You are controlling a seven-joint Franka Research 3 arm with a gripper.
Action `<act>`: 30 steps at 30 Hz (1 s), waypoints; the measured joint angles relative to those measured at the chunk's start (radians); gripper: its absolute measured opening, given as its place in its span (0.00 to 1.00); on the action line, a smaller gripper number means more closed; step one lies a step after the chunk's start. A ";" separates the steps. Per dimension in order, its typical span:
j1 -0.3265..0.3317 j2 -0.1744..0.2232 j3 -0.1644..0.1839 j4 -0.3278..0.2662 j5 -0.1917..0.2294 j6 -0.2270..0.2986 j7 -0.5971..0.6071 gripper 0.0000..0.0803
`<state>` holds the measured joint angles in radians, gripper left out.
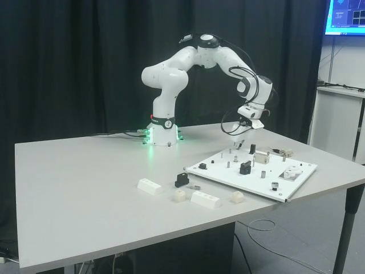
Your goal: Remove square peg 4.
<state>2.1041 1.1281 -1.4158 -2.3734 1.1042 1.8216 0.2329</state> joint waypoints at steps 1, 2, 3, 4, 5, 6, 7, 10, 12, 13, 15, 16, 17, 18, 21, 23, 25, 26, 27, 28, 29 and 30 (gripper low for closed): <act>0.000 0.000 -0.001 0.001 -0.002 -0.002 -0.003 0.19; 0.000 0.000 -0.002 0.002 -0.004 -0.003 -0.006 0.19; 0.000 0.000 -0.003 0.002 -0.005 -0.003 -0.010 0.19; 0.000 0.000 -0.003 0.002 -0.006 -0.003 -0.013 0.19; 0.000 0.000 -0.003 0.002 -0.006 -0.003 -0.016 0.19; 0.000 0.000 -0.003 0.002 -0.006 -0.003 -0.018 0.19; 0.000 0.000 -0.003 0.002 -0.007 -0.003 -0.020 0.19; -0.001 0.000 -0.001 0.002 -0.007 -0.003 -0.023 0.19; -0.002 0.000 0.003 0.002 -0.006 -0.001 -0.023 0.19; -0.003 0.000 0.005 0.002 -0.005 0.001 -0.023 0.19; -0.004 0.000 0.011 0.002 -0.004 0.005 -0.023 0.19; -0.004 0.000 0.012 0.002 -0.004 0.007 -0.023 0.19; -0.004 0.000 0.013 0.003 -0.004 0.008 -0.023 0.19; -0.004 0.000 0.013 0.003 -0.004 0.008 -0.023 0.19; -0.004 0.000 0.013 0.003 -0.004 0.008 -0.026 0.19; -0.004 0.000 0.012 0.003 -0.004 0.008 -0.030 0.19; -0.004 0.000 0.012 0.004 -0.004 0.008 -0.033 0.19; -0.004 0.000 0.012 0.004 -0.004 0.008 -0.035 0.19; -0.004 0.000 0.012 0.004 -0.004 0.008 -0.035 0.19; -0.004 0.000 0.012 0.004 -0.004 0.008 -0.036 0.19; -0.004 0.000 0.011 0.004 -0.004 0.008 -0.037 0.19; -0.003 0.000 0.011 0.004 -0.004 0.008 -0.038 0.19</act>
<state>2.1006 1.1281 -1.4044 -2.3694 1.0997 1.8296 0.1953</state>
